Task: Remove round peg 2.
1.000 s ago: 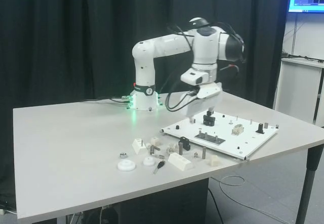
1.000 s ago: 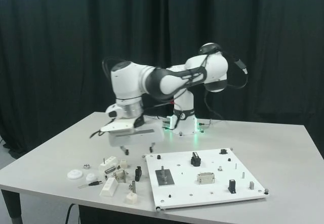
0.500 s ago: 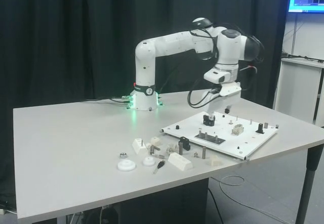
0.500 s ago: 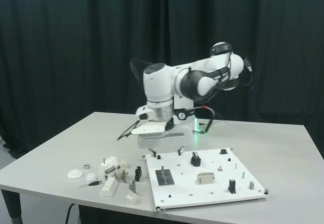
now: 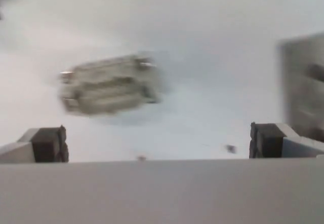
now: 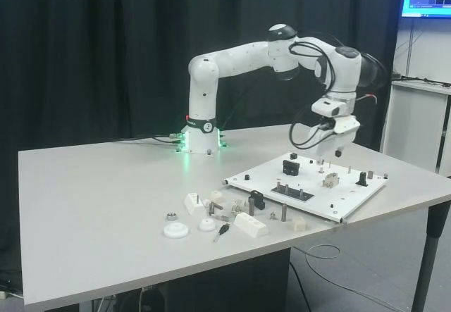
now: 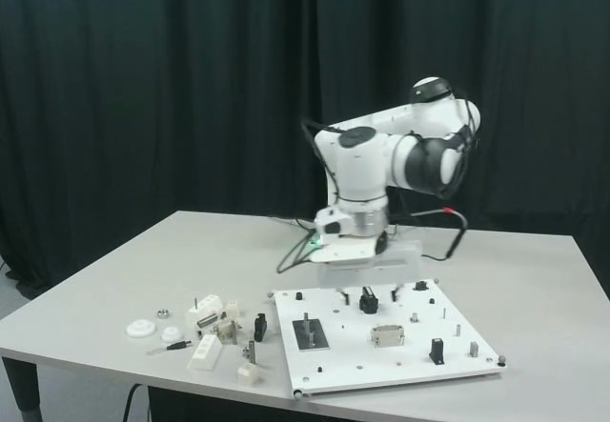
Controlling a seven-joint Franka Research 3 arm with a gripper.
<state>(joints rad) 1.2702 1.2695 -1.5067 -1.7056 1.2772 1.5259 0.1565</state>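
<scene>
The white arm's two-fingered gripper point(image 6: 334, 151) is hanging in the air above the flat white assembly board point(image 6: 310, 185), holding nothing. In the wrist view its black-tipped fingers point(image 5: 48, 144) are standing spread wide apart, one at each side, with a pale rectangular connector block point(image 5: 107, 84) lying on the board beneath the gap between them. From the second room view the gripper point(image 7: 370, 289) is hovering over the board's point(image 7: 381, 370) far middle part, just above a black block point(image 7: 368, 301) mounted there. A thin grey upright peg point(image 7: 305, 324) is standing on a dark grey plate point(image 7: 310, 336) nearer the board's front; which post is round peg 2 cannot be told. Loose white and grey parts point(image 6: 211, 217) are lying on the grey table point(image 6: 91, 206) beside the board.
</scene>
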